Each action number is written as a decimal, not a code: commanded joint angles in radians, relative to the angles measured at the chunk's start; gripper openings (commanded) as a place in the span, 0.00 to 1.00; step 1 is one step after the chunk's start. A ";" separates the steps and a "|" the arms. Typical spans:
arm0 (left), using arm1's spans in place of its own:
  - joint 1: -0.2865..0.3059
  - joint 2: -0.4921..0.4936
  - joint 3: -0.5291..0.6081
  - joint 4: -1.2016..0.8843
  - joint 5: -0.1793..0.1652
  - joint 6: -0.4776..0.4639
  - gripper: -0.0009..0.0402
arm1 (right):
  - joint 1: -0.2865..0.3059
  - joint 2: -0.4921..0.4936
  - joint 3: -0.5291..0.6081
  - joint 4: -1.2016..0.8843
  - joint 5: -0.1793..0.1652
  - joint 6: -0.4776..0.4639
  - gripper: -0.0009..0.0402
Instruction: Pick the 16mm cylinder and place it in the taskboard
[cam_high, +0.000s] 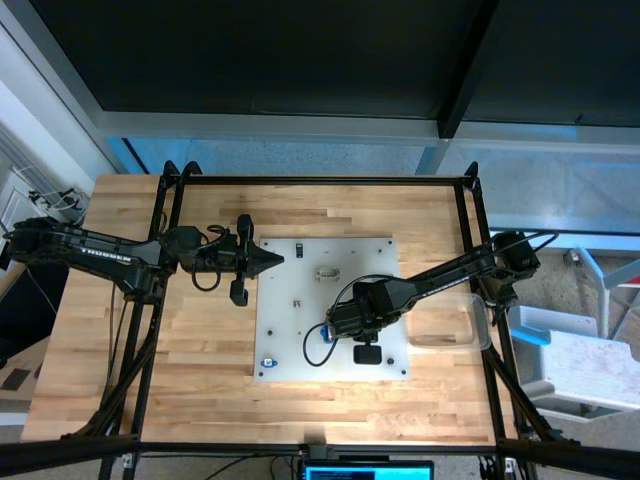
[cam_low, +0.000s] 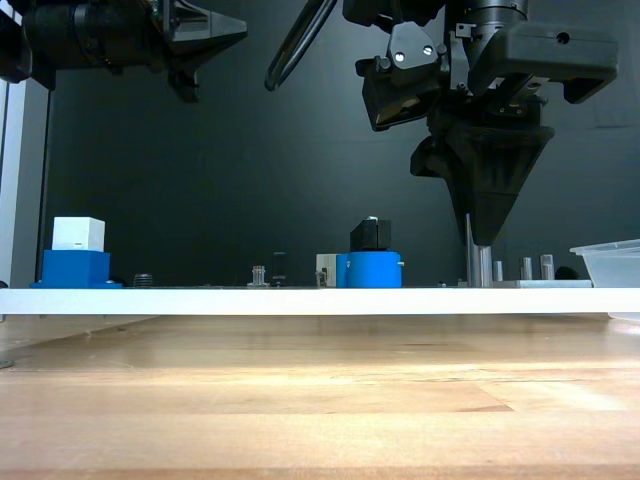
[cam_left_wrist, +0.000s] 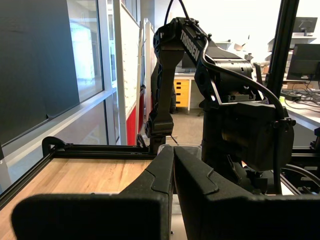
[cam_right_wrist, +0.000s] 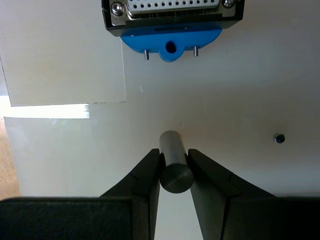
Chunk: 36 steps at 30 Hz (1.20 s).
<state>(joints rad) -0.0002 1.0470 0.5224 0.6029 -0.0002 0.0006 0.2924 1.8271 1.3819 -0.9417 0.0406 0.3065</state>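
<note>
Well, the right gripper (cam_right_wrist: 174, 154) pointed straight down over the taskboard (cam_right_wrist: 240, 90), and its fingers (cam_right_wrist: 145, 172) were clamped on the 16mm cylinder (cam_right_wrist: 175, 172) from both sides. The stub stood on end between them, near a blue fitting (cam_right_wrist: 171, 42) with a connector on top. That upright hold made sense to me: a peg going into a board wants to go in end first, so the arm carried it vertically, right above the plate.

Over on the other side, the left gripper (cam_high: 265, 258) hung high above the board's left edge, pointing inward, fingers (cam_left_wrist: 160, 175) pressed together with nothing between them. Parked out of the way, I'd say.

Now, what couldn't be seen. The cylinder's lower end was hidden by its own body in the right wrist view, so whether a hole sat beneath it, or whether it touched the plate, could not be told. From the low view, several thin grey pins stood under the gripper tip (cam_low: 487, 235), and which one was the held piece was hard to say. From above, the arm covered the cylinder completely.
</note>
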 joint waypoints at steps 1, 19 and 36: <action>0.000 0.000 0.000 0.000 0.000 0.000 0.02 | 0.000 0.000 -0.003 0.001 0.000 0.000 0.03; 0.000 0.000 0.000 0.000 0.000 0.000 0.02 | 0.000 0.032 -0.014 0.032 -0.015 -0.006 0.03; 0.000 0.000 0.000 0.000 0.000 0.000 0.02 | 0.000 0.032 -0.019 0.039 -0.016 -0.008 0.03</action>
<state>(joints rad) -0.0002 1.0470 0.5224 0.6029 -0.0002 0.0006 0.2920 1.8591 1.3628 -0.9035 0.0254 0.2974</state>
